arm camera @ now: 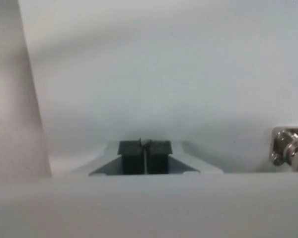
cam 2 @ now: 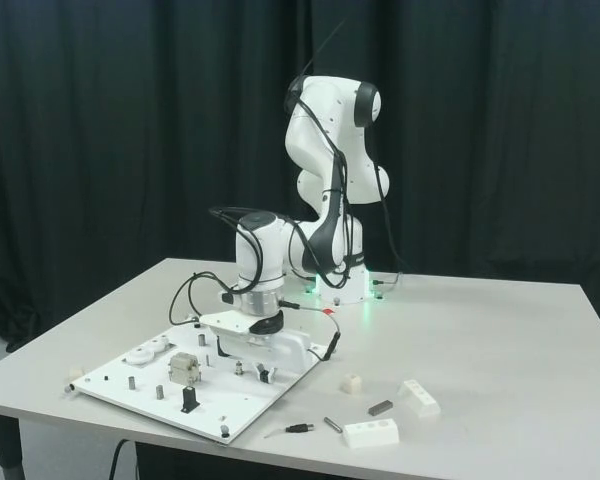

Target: Remove round peg 1.

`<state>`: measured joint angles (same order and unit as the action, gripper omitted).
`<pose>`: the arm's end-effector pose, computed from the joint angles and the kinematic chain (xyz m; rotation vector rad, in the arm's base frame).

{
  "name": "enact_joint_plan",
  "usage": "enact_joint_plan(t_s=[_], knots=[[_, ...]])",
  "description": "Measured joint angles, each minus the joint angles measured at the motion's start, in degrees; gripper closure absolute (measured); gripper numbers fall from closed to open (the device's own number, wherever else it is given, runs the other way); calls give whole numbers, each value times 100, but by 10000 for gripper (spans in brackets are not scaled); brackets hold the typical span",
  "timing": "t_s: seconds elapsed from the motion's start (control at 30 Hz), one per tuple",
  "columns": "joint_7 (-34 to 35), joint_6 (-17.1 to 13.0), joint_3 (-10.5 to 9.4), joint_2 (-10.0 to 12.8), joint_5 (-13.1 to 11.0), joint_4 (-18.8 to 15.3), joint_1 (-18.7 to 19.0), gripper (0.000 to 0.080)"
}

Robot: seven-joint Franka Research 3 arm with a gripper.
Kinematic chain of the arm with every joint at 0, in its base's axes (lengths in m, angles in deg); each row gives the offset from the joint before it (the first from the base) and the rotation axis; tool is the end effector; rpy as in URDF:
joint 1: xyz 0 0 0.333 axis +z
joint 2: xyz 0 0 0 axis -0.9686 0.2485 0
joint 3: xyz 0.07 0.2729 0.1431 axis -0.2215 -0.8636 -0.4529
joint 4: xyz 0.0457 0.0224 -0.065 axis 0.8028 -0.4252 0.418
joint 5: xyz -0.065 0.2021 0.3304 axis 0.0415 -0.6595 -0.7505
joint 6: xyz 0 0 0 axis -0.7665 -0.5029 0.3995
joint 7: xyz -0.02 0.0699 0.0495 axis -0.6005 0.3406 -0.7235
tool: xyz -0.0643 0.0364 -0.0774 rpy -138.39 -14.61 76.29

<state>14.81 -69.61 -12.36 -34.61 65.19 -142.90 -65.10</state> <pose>0.5907 -0.0519 0.2004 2.6959 -1.5713 -0.0314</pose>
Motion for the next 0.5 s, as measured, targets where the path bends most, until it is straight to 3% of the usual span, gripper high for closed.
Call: enact_joint_plan(t_s=[0.5], knots=[[-18, -16, -7, 1, -3, 0, 0, 784]])
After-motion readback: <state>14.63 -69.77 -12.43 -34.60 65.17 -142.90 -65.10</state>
